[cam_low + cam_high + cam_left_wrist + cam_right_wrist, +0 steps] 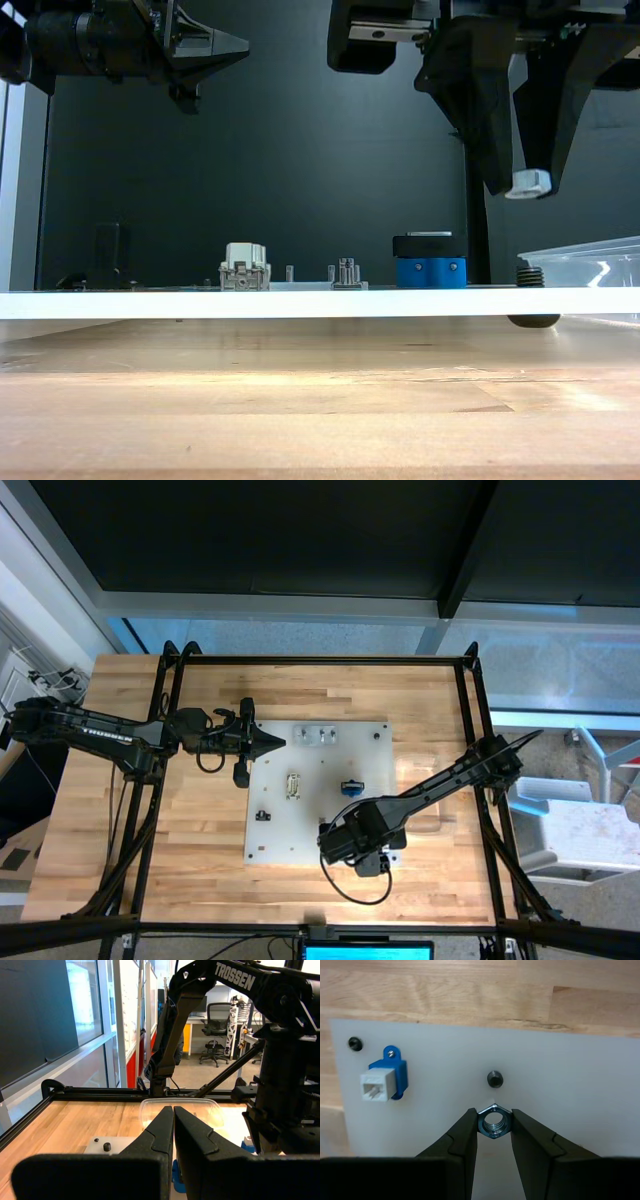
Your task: Pick the M12 fastener and fasten on the M12 threads
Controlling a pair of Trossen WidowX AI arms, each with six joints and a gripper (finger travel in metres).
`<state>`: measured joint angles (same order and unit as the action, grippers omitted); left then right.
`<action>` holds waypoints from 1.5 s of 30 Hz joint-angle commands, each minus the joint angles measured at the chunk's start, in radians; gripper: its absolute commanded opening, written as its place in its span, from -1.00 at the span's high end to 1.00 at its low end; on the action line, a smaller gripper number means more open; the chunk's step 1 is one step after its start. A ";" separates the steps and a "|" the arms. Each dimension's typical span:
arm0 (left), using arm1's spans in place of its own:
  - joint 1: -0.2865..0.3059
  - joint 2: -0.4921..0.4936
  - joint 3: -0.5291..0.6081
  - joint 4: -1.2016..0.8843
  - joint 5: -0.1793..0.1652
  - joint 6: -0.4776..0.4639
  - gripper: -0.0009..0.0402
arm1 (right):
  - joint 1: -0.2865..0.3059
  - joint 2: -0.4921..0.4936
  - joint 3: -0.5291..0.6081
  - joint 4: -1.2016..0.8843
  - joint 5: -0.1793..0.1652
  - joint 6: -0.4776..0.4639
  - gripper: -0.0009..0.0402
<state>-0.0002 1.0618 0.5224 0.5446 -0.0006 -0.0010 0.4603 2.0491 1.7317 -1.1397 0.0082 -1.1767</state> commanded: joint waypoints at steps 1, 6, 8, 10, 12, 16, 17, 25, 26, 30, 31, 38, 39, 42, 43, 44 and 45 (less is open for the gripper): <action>0.000 0.000 0.000 0.000 0.000 0.000 0.96 | 0.002 0.012 -0.002 0.015 0.000 0.002 0.88; 0.000 0.000 0.000 0.000 0.000 0.000 0.96 | 0.005 0.024 -0.004 0.029 0.000 0.001 0.88; 0.000 0.000 0.000 0.000 0.000 0.000 0.96 | 0.005 0.029 -0.004 0.031 0.000 0.002 0.88; 0.000 0.000 0.000 0.000 0.000 0.000 0.96 | 0.005 0.029 -0.006 0.032 0.000 0.000 0.88; 0.000 0.000 0.000 0.000 0.000 0.000 0.96 | 0.005 0.040 -0.007 0.040 0.000 0.001 0.88; 0.000 0.000 0.000 0.000 0.000 0.000 0.96 | 0.005 0.053 -0.009 0.051 -0.001 -0.001 0.88; 0.000 0.000 0.000 0.000 0.000 0.000 0.96 | 0.005 0.053 -0.009 0.051 -0.001 0.000 0.88; 0.000 0.000 0.000 0.000 0.000 0.000 0.96 | 0.010 0.069 -0.010 0.062 -0.010 0.002 0.88; 0.000 0.000 0.000 0.000 0.000 0.000 0.96 | 0.010 0.069 -0.010 0.061 -0.010 0.002 0.88; 0.000 0.000 0.000 0.000 0.000 0.000 0.96 | 0.011 0.068 -0.014 0.065 -0.010 0.002 0.88; 0.000 0.000 0.000 0.000 0.000 0.000 0.96 | 0.011 0.068 -0.016 0.065 -0.010 0.002 0.88; 0.000 0.000 0.000 0.000 0.000 0.000 0.96 | 0.011 0.068 -0.042 0.098 -0.009 0.018 0.88; 0.000 0.000 0.000 0.000 0.000 0.000 0.96 | 0.011 0.068 -0.045 0.103 -0.009 0.020 0.88; 0.000 0.000 0.000 0.000 0.000 0.000 0.96 | 0.011 0.068 -0.050 0.110 -0.009 0.020 0.88; 0.000 0.000 0.000 0.000 0.000 0.000 0.96 | 0.011 0.068 -0.051 0.112 -0.009 0.020 0.88; 0.000 0.000 0.000 0.000 0.000 0.000 0.96 | 0.011 0.068 -0.053 0.114 -0.009 0.021 0.88; 0.000 0.000 0.000 0.000 0.000 0.000 0.96 | 0.011 0.068 -0.053 0.114 -0.009 0.021 0.88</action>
